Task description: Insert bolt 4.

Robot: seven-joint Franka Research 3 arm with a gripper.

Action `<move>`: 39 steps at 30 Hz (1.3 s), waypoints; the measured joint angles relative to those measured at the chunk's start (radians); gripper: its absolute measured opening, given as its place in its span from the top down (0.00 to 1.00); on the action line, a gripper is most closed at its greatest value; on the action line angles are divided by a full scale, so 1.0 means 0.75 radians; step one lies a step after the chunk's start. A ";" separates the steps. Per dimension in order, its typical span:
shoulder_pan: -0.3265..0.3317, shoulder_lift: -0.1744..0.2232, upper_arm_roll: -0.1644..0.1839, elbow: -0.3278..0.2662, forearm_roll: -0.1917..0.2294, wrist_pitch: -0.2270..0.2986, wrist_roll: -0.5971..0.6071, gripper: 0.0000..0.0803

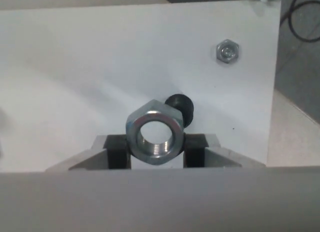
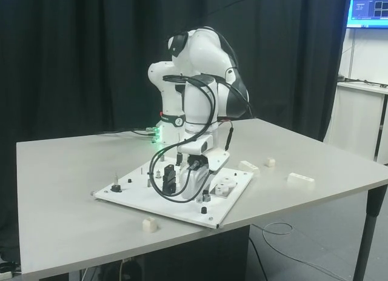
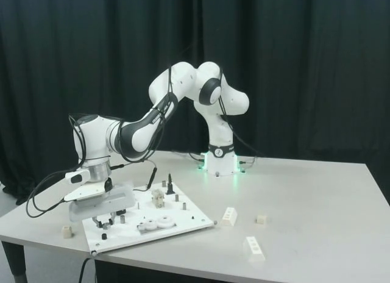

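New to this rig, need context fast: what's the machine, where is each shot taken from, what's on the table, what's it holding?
A white robot arm is bolted on a grey table. Two pictures come from room cameras; the third looks down from the arm's wrist. On the table lies a white board with small parts, and loose white blocks beside it. The gripper is shut on a hexagonal threaded piece over the board, next to a black knob. A smaller hex fastener sits farther off.
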 joint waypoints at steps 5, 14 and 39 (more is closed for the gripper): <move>-0.001 0.007 -0.003 0.007 -0.005 0.000 0.000 0.72; -0.001 0.022 -0.005 0.032 -0.020 0.002 0.000 0.72; 0.001 0.055 -0.001 0.042 -0.026 0.048 0.000 0.72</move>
